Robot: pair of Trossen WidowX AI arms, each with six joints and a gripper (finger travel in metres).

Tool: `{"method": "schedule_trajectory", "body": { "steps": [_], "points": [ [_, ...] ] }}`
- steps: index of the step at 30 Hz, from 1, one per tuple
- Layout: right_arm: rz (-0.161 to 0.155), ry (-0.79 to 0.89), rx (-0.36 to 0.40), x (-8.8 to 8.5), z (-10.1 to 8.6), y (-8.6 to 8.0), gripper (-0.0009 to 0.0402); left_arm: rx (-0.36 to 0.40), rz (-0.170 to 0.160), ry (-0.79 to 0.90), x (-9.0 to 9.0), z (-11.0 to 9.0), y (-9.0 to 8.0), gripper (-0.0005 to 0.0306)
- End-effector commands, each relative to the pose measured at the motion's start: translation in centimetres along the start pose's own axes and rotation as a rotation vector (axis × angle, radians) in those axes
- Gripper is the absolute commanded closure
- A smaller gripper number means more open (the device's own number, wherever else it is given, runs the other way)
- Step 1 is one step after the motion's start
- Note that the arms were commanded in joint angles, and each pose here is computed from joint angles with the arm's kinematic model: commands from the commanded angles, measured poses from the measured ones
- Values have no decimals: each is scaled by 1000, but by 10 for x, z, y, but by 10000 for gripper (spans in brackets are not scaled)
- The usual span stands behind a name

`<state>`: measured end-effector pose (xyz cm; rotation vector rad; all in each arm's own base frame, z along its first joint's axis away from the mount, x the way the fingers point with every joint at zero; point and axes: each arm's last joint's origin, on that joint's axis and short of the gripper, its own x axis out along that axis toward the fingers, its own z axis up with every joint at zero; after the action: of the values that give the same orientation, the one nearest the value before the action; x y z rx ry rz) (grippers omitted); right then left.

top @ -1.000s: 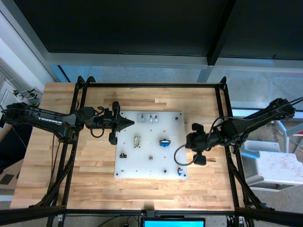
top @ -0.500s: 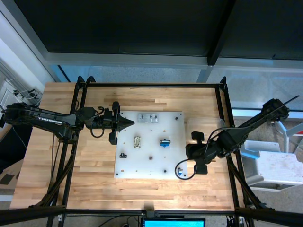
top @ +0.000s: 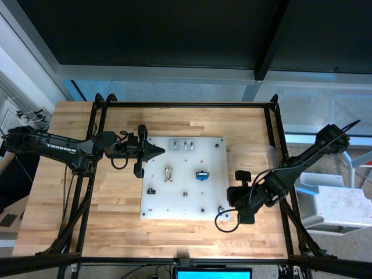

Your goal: Remove the rj45 connector and place it in the container

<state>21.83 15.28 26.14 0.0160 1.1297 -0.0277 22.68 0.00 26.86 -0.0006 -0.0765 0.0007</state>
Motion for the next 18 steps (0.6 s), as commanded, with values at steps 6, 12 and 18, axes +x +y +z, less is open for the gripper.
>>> {"method": "schedule_trajectory", "body": {
  "steps": [6, 12, 18],
  "points": [
    [17, -7, 28, 10, -1, 13, 309, 0, 0, 0, 0, 0, 0, 300],
    [24, -18, 31, 16, 2, 18, 234, 0, 0, 0, 0, 0, 0, 300],
    [24, -23, 32, 24, 3, 23, 184, 0, 0, 0, 0, 0, 0, 300]
  ]
}}
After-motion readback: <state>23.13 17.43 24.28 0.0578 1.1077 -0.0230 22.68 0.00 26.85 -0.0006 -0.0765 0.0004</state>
